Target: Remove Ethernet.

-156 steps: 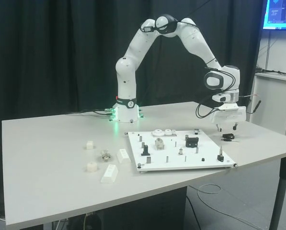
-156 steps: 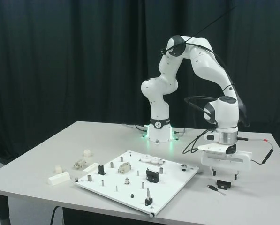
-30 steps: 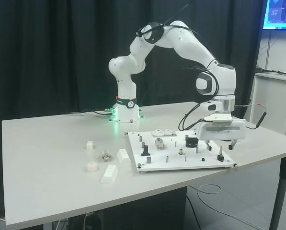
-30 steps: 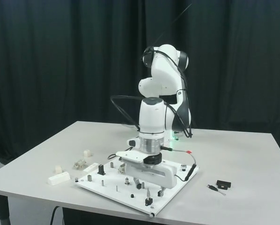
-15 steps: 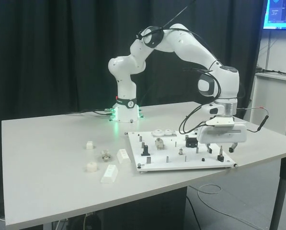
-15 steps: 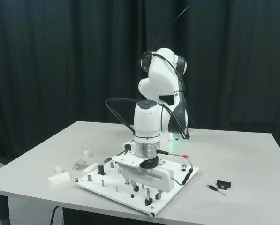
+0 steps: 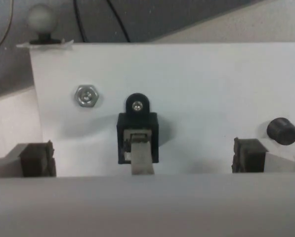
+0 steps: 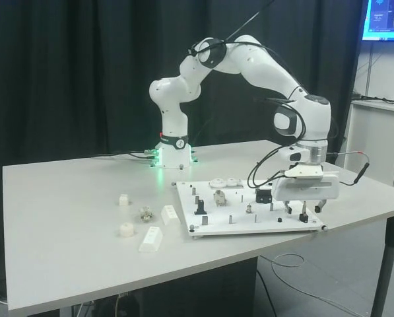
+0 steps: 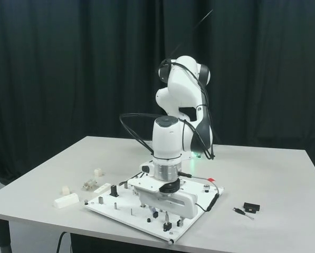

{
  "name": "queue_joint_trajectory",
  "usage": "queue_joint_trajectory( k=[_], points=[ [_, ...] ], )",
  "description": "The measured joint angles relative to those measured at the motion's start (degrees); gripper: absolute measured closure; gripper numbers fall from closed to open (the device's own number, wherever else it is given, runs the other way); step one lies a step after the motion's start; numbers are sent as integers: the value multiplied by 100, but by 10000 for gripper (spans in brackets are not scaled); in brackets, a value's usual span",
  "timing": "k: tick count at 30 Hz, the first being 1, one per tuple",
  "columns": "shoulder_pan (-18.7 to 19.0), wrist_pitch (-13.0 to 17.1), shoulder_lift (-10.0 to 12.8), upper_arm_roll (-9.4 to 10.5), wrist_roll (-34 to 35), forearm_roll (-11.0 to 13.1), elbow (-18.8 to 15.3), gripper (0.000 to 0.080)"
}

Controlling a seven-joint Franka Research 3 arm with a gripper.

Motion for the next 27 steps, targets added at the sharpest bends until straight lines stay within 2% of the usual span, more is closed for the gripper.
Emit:
queue_joint_trajectory(
  k=[21, 22, 27],
  points=[
    [4, -1, 32, -5, -83, -13, 0, 3],
    [3, -1, 32, -6, -86, -14, 0, 264],
    [-3, -1, 32, -9, -104, -16, 0, 264]
  ],
)
